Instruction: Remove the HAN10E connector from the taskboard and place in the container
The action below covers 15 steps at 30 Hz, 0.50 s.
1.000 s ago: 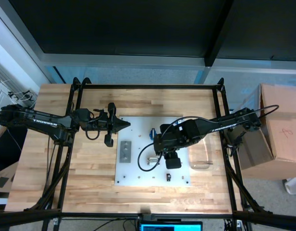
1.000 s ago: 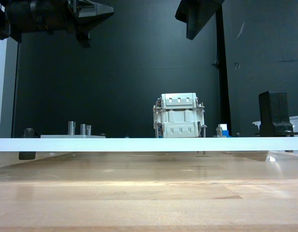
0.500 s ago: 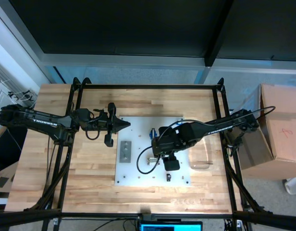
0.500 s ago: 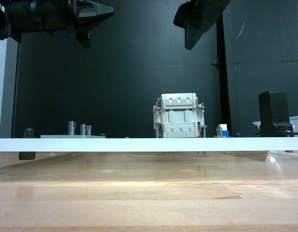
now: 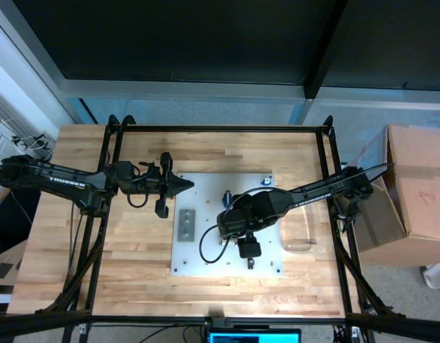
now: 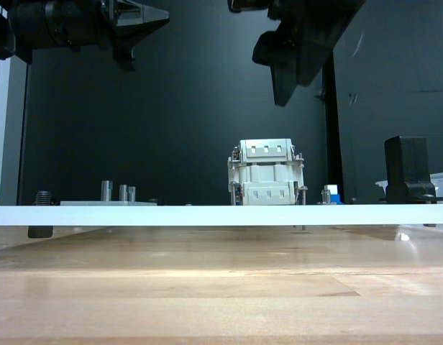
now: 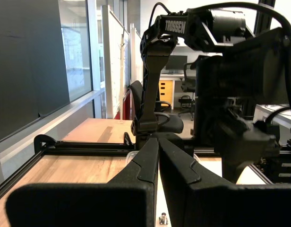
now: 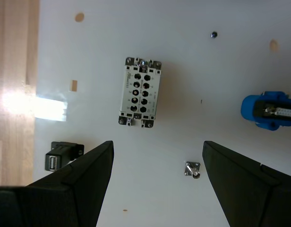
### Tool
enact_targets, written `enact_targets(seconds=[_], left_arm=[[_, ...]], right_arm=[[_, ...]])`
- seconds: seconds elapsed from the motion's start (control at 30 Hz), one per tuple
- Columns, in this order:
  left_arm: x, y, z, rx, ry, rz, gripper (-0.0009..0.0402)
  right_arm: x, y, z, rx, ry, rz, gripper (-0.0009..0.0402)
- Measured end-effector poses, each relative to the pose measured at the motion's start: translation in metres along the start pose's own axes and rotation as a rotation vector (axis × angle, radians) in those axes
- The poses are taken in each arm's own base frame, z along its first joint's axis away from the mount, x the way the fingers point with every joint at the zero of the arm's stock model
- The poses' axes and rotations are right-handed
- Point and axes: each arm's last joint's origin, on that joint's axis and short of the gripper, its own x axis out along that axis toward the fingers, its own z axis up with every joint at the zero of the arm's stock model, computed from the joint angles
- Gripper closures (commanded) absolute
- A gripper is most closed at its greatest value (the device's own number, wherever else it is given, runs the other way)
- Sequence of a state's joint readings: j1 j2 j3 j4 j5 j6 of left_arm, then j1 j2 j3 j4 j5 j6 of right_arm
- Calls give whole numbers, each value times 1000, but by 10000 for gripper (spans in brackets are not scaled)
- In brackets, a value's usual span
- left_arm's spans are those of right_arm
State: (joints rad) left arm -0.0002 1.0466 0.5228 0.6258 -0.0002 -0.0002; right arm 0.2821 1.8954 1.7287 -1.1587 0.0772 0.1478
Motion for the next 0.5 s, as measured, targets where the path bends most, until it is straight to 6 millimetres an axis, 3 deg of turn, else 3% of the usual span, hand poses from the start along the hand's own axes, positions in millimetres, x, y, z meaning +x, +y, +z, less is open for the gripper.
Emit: enact_targets(seconds=[0.5], left_arm=[[0, 0, 0, 0, 0, 0, 393]], right_arm=[[24, 3, 4, 12, 41, -5, 130]])
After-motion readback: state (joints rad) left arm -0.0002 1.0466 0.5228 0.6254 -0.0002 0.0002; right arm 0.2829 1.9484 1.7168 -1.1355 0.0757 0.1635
